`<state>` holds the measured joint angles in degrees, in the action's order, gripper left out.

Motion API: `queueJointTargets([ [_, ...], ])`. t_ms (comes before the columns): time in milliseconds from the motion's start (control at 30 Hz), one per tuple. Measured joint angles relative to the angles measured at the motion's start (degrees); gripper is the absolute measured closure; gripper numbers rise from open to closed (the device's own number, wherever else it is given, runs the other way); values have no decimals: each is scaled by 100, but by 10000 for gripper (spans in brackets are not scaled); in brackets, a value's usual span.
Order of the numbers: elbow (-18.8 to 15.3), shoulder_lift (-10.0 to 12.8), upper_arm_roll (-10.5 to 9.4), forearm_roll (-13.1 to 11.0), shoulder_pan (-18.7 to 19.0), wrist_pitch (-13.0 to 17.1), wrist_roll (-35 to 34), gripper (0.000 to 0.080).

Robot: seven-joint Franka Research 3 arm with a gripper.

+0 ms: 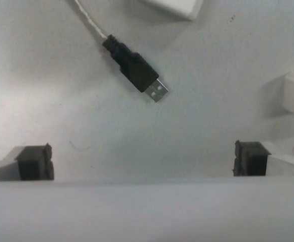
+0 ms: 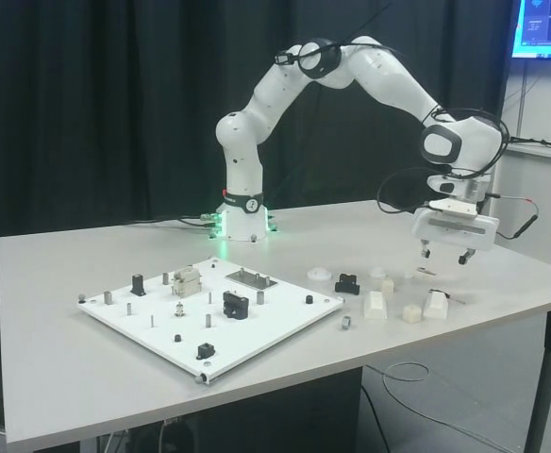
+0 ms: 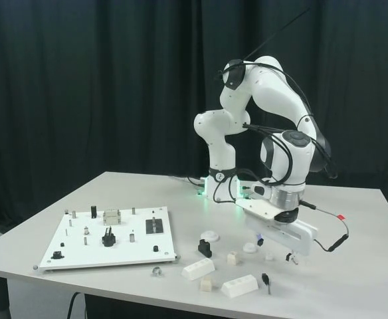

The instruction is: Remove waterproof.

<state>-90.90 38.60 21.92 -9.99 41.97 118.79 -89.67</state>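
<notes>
black usb plug (image 1: 137,70) lying beyond spread fingers (image 1: 34,162)

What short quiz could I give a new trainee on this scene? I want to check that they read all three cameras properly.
1. True or false: the gripper is holding the USB plug.
2. What does the black USB plug lie on: (a) the white board, (b) the grey table, (c) a white block?
3. Fill in: the gripper's fingers are ____.

Key:
1. False. The plug lies on the table, apart from both fingertips.
2. (b).
3. Open, with nothing between them.
</notes>
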Motion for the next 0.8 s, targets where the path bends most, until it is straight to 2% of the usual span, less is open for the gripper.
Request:
queueJointTargets([
  [400, 32, 0, 1, 191, -2, -14, 0, 3],
  [800, 139, 0, 16, 382, -37, -173, 1, 3],
])
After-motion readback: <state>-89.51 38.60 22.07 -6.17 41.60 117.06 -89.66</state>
